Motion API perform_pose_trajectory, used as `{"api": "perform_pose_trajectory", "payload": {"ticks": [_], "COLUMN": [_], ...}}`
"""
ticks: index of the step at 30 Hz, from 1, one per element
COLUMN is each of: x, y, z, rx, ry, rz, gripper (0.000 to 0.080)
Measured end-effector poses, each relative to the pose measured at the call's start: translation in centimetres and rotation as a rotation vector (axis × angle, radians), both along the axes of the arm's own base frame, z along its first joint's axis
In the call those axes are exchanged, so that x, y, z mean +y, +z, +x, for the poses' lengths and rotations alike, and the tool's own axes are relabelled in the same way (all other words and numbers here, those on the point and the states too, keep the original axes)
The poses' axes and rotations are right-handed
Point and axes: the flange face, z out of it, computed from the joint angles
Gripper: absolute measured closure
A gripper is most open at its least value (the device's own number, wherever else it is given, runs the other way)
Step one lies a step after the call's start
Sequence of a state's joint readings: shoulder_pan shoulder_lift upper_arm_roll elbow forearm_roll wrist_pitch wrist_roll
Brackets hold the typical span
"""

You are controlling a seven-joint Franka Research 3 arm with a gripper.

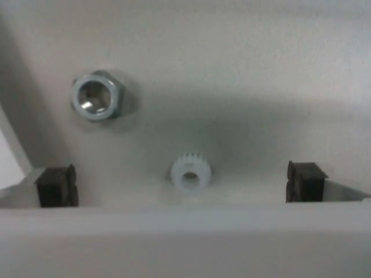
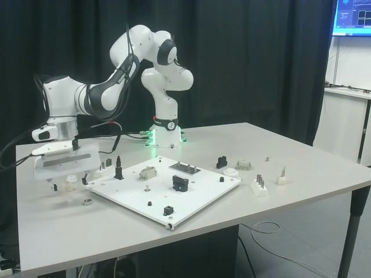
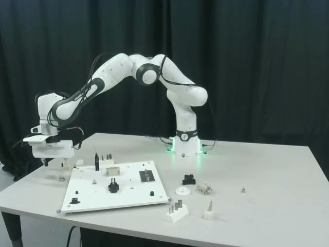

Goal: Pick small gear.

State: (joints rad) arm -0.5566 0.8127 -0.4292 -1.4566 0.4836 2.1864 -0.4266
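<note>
Wrist view: gripper point(image 1: 181, 184) was spread wide, black fingertips point(image 1: 57, 186) on either side of the small gear point(image 1: 190, 172), neither touching it. Gear sat flat on the grey counter point(image 1: 243, 69), with a metal nut point(image 1: 97, 96) close by. Room views put the gripper point(image 2: 68, 185) low over the counter's left end, just left of the white board point(image 2: 191, 194).
</note>
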Motion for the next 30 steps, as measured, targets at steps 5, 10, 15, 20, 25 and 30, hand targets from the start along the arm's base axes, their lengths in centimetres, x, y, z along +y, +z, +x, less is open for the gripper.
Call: {"api": "perform_pose_trajectory", "payload": {"ticks": [5,10,15,20,25,30], "x": [-0.5,-0.9,-1.0,-0.9,-0.9,-0.9], "y": [-1.2,-2.2,-3.2,-3.9,-4.6,-5.0], "z": [-0.1,-0.1,-0.2,-0.2,-0.3,-0.2], "rx": [0.012,0.022,0.032,0.041,0.049,0.056], "ry": [0.0,0.012,0.026,0.033,0.035,0.04], "rz": [-0.001,-0.001,0.001,0.005,0.006,0.001], "gripper": [0.0003,0.0003,0.0003,0.0003,0.0003,0.0004]}}
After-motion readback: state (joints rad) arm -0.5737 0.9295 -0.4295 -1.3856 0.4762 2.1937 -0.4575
